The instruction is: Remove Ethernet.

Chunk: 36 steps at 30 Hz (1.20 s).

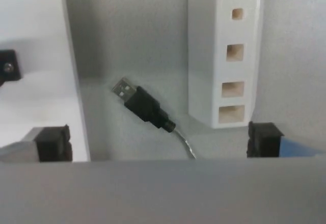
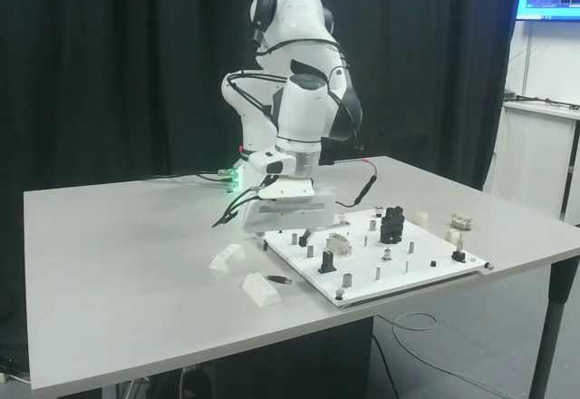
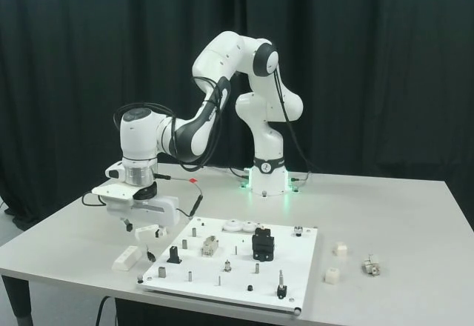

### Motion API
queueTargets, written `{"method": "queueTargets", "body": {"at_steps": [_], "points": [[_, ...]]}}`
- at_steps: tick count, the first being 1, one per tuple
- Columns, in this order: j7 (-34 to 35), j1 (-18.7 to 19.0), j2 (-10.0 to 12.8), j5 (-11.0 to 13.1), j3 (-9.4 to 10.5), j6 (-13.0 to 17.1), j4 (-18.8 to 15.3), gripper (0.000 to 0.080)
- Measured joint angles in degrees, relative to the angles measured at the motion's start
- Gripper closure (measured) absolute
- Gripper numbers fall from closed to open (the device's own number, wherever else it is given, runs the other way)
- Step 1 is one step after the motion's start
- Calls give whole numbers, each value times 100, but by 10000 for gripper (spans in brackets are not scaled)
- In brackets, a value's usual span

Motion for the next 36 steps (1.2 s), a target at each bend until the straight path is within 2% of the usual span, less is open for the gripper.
{"method": "queueTargets", "body": {"at_steps": [1, 8, 10, 36], "points": [[0, -1, 0, 0, 0, 4, 2, 44], [0, -5, 0, 2, 0, 10, 23, 44], [0, -5, 0, 2, -1, 10, 27, 5], [3, -6, -3, 28, -3, 10, 98, 3]]}}
